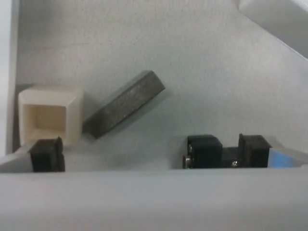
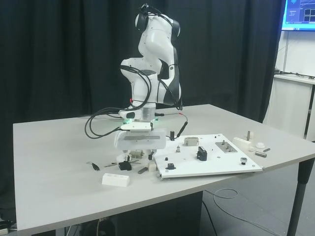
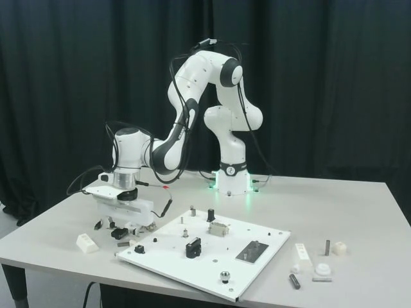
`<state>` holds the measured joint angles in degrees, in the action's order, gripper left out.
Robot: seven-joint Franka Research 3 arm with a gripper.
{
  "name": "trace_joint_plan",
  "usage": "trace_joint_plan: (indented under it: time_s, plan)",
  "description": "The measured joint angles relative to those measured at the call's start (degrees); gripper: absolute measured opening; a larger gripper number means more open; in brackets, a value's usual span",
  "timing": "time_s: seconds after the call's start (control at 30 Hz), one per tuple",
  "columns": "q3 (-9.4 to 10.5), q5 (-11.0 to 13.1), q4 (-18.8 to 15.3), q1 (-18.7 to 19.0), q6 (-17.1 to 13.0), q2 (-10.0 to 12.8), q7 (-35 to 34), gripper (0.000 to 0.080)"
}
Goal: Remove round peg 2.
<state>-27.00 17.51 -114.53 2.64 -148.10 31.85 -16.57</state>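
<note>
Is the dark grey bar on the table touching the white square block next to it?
Cannot tell. In the wrist view the bar's lower end meets the block's corner, but shadow hides whether they touch.

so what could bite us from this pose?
1. The gripper is open and holds nothing, low over loose parts off the white board, so it may be working away from the peg's site.
2. A grey bar lies tilted against the white square block between the fingers; closing could pinch or scatter them.
3. The cable hangs near the board's edge and might snag.
</note>
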Motion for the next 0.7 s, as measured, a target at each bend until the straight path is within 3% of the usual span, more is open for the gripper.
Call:
trace_joint_plan:
  time_s: [0.7]
  plan:
    - [0.41,0.0,1.33,-0.8,0.5,0.5,1.28,0.08]
